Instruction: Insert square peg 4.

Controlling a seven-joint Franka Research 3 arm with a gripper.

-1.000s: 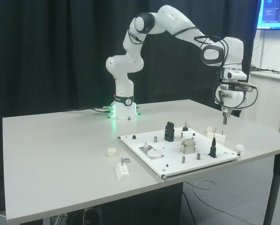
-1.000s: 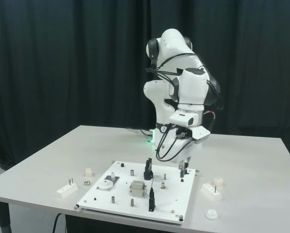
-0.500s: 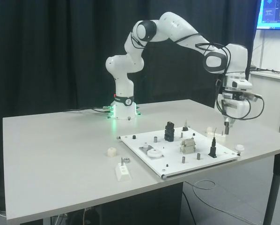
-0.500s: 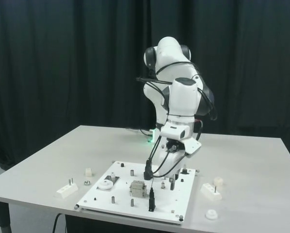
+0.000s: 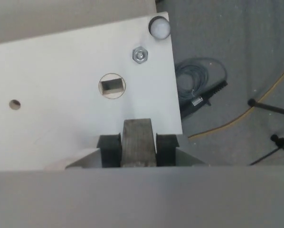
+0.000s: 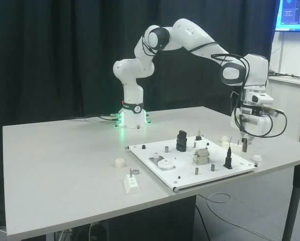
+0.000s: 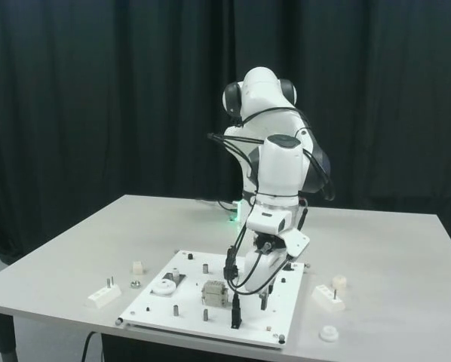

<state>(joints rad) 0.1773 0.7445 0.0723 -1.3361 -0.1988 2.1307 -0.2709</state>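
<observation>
The pick-up is looking done and the insertion is not yet made: the white arm's hand (image 5: 138, 148) is gripping a grey square-sectioned metal peg (image 5: 139, 145) between its two black fingers (image 5: 109, 149), which are pressing against the peg's sides, and the peg is hanging above the flat white assembly board (image 5: 61, 71) rather than sitting in it. In the wrist view the target, a square hole inside a round recess (image 5: 112, 85), is showing open and empty, near the peg's lower end but clearly offset from it, so the peg is not lined up over the hole. A small grey hex nut (image 5: 139, 55) and a white round corner cap (image 5: 159, 27) are lying beyond the hole, close to the board's edge.

From the first room view, the hand (image 6: 245, 142) is hovering over the far corner of the board (image 6: 190, 163), near the edge of the grey bench (image 6: 59, 160), with the peg's tip appearing just above the surface. What is remaining, as a judgement: shifting the peg over the hole, squaring it with the opening, lowering it in and releasing it
</observation>
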